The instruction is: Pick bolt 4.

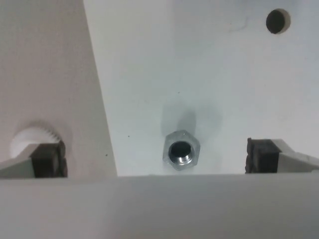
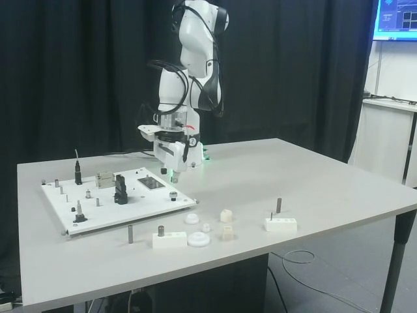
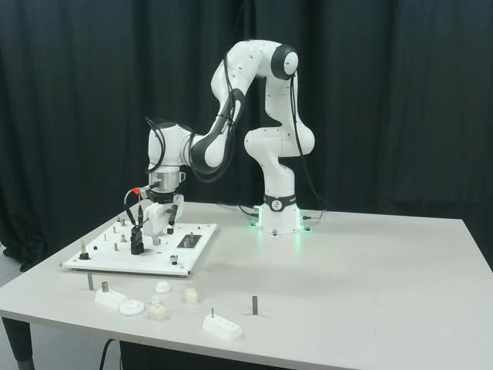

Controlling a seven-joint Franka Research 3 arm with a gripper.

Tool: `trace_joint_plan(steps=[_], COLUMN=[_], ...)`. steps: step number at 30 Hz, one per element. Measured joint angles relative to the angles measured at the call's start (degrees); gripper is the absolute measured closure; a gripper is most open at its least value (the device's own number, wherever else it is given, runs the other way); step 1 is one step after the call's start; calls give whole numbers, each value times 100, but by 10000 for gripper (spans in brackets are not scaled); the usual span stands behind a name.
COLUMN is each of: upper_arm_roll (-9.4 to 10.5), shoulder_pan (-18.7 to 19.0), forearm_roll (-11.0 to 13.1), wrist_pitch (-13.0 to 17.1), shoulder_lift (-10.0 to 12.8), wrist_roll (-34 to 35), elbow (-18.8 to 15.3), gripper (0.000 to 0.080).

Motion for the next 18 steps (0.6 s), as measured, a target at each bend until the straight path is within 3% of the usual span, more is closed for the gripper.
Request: trace_joint_plan(steps=[18], upper_arm_roll=[-4], shoulder_pan=[7], forearm_roll=[-2], wrist_pitch=[-38], shoulder_lift=[-25], wrist_roll=[11], elbow=[16], gripper=[3])
